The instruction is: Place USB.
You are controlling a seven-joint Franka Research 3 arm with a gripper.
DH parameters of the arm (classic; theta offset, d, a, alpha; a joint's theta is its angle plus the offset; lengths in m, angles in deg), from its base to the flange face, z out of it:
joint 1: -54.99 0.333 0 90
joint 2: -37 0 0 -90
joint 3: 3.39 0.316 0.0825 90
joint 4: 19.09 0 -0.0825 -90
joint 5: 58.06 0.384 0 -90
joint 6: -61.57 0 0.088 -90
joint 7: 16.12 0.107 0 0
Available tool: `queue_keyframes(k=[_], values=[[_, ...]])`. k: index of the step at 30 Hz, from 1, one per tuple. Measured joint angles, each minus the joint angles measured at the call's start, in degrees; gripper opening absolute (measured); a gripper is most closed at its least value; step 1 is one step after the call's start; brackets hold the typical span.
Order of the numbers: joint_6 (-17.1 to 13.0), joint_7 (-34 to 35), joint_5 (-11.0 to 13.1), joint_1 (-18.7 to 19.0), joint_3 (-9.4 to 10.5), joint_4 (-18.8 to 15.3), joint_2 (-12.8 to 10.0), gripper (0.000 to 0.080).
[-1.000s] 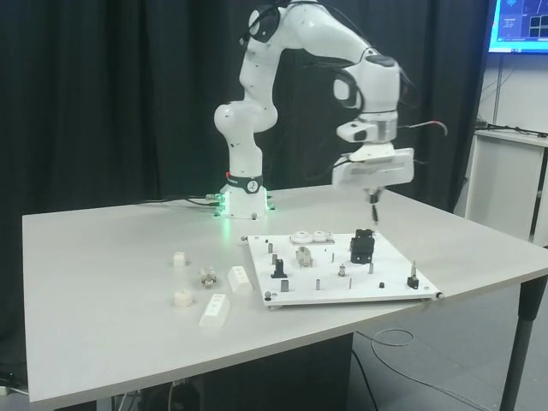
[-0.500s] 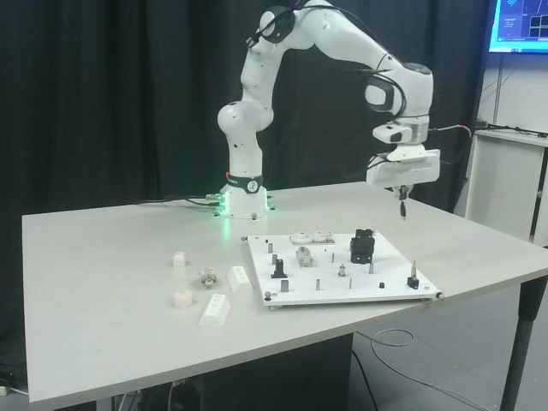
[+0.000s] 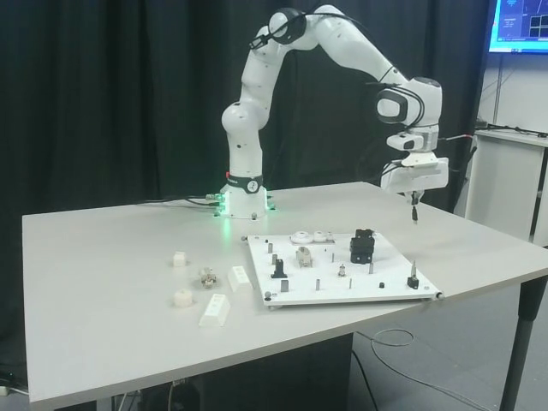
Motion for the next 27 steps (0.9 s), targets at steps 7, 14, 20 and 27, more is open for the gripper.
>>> queue_keyframes(k=[7, 14, 20, 27], values=[[-2.38, 3.38, -1.24, 2.77, 0.0, -1.05, -0.75, 0.0025], [-3.54, 5.57, -2.57, 4.56, 0.0, -1.33, -1.45, 0.0025], [-3.98, 7.24, -3.2, 5.45, 0.0, -1.33, -1.91, 0.0025], [-4.11, 8.25, -3.54, 6.01, 0.0, -1.33, -2.06, 0.0278]])
